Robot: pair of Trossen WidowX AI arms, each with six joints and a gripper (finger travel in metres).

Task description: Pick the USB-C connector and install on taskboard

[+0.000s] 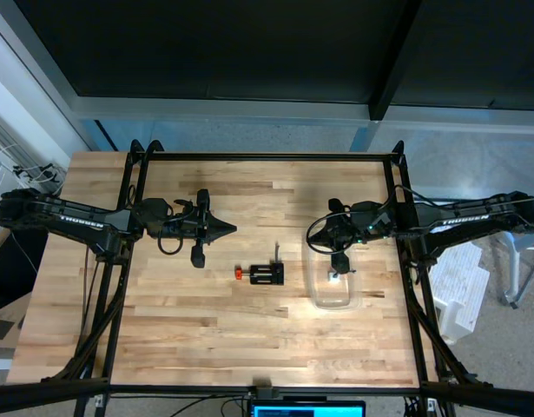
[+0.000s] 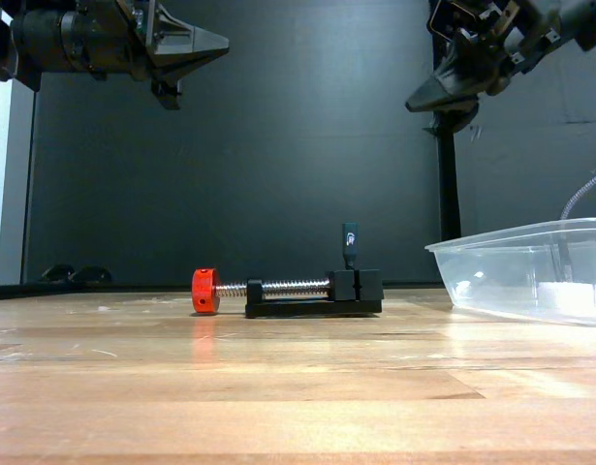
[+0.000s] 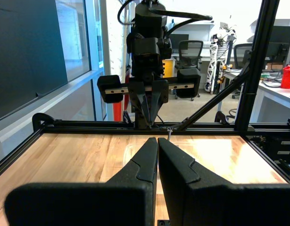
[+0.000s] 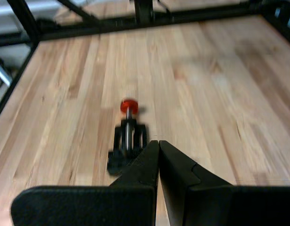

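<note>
The taskboard (image 1: 267,274) is a small black block with an orange-red knob (image 1: 238,274) on its left end, lying at mid-table. In the low view the taskboard (image 2: 312,295) shows a short upright pin (image 2: 349,242). My right gripper (image 1: 312,234) hangs above the table between the taskboard and a clear tray, tilted down toward the taskboard (image 4: 127,141). Its fingers are shut (image 4: 158,141), and I see nothing between them. My left gripper (image 1: 234,229) is held high left of centre, shut and holding nothing (image 3: 157,140). The USB-C connector does not show in any view.
A clear plastic tray (image 1: 353,300) sits right of the taskboard under the right arm, with a small white square piece (image 1: 334,277) inside. In the low view a grey cable (image 2: 579,203) leads into the tray (image 2: 511,271). A black frame runs around the table.
</note>
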